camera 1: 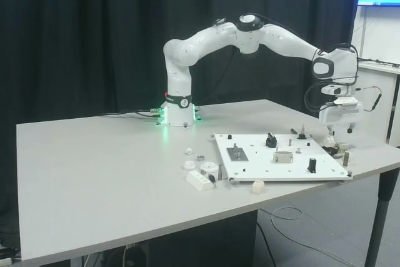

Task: Remove square peg 2.

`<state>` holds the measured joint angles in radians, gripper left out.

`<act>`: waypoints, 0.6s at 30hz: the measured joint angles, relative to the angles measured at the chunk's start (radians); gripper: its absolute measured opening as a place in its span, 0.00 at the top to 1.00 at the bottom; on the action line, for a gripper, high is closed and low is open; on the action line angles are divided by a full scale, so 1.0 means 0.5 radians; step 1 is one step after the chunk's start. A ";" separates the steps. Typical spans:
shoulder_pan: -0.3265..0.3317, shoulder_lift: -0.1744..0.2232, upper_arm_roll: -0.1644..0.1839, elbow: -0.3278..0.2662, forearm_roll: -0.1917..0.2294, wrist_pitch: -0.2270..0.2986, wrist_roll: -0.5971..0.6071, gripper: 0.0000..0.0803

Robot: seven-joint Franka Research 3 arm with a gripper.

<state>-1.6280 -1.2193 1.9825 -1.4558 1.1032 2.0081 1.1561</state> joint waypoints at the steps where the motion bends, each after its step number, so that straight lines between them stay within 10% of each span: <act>1: 0.000 0.000 0.000 0.000 -0.002 0.002 0.000 0.12; 2: 0.000 0.000 0.000 0.000 -0.004 0.003 0.000 0.01; 18: -0.013 -0.001 0.000 0.000 -0.027 0.016 0.003 0.00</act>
<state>-1.6344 -1.2195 1.9826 -1.4558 1.0899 2.0159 1.1573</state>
